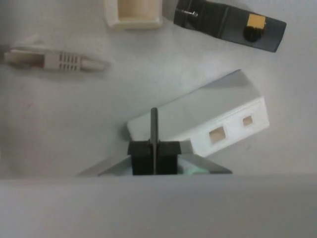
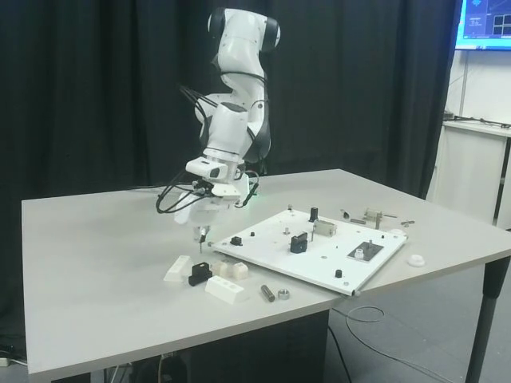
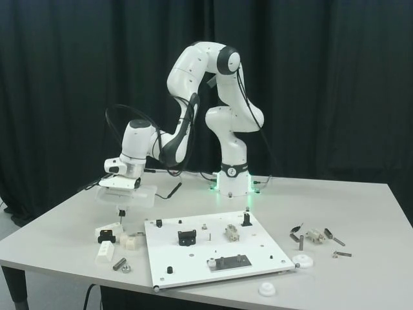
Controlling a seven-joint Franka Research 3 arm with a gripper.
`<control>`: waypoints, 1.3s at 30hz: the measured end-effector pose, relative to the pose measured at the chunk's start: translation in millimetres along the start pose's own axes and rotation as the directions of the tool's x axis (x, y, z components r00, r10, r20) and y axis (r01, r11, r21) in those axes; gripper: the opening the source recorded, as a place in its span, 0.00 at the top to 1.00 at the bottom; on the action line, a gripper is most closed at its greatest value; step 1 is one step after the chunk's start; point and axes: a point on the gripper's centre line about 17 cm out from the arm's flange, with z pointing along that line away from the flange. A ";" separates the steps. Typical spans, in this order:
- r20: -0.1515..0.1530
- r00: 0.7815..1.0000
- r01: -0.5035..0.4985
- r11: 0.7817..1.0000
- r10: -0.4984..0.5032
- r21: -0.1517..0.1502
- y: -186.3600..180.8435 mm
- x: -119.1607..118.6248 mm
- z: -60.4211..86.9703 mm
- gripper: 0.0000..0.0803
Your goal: Place round peg 1.
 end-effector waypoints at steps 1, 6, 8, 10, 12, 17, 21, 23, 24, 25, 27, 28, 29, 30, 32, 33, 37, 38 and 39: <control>0.002 1.000 0.001 1.000 -0.001 0.000 0.5 0.2 1.1 0.97; 0.016 1.000 0.008 1.000 -0.008 0.007 1.3 -0.5 4.2 0.97; 0.021 1.000 0.009 1.000 -0.009 0.011 1.0 -1.2 4.6 0.97; 0.027 1.000 0.009 1.000 -0.010 0.018 0.0 -2.7 4.7 0.97; 0.033 0.999 0.009 1.000 -0.010 0.025 -1.0 -4.2 4.8 0.97; 0.049 0.999 0.007 0.999 -0.009 0.041 -3.7 -8.0 5.1 0.97; 0.060 0.998 0.005 0.999 -0.008 0.052 -4.9 -10.5 4.6 0.97; 0.066 0.998 0.004 0.998 -0.008 0.058 -5.3 -11.8 4.1 0.97; 0.068 0.998 0.004 0.998 -0.008 0.061 -5.4 -12.2 3.8 0.97; 0.070 0.998 0.003 0.998 -0.008 0.062 -5.3 -12.5 3.5 0.76; 0.074 0.997 0.003 0.998 -0.008 0.066 -5.2 -13.1 2.9 0.76; 0.075 0.997 0.002 0.998 -0.007 0.066 -5.0 -13.2 2.6 0.76; 0.076 0.997 0.002 0.998 -0.007 0.067 -4.8 -13.2 2.4 0.76; 0.076 0.997 0.002 0.998 -0.007 0.067 -4.6 -13.2 2.2 0.76; 0.077 0.997 0.002 0.998 -0.007 0.068 -4.4 -13.2 1.9 0.76; 0.077 0.997 0.002 0.998 -0.007 0.068 -4.3 -13.3 1.8 0.76; 0.077 0.997 0.002 0.998 -0.007 0.068 -4.0 -13.2 1.5 0.09; 0.077 0.997 0.002 0.998 -0.007 0.068 -3.8 -13.1 1.4 0.09; 0.077 0.997 0.002 0.998 -0.007 0.067 -3.6 -13.0 1.3 0.09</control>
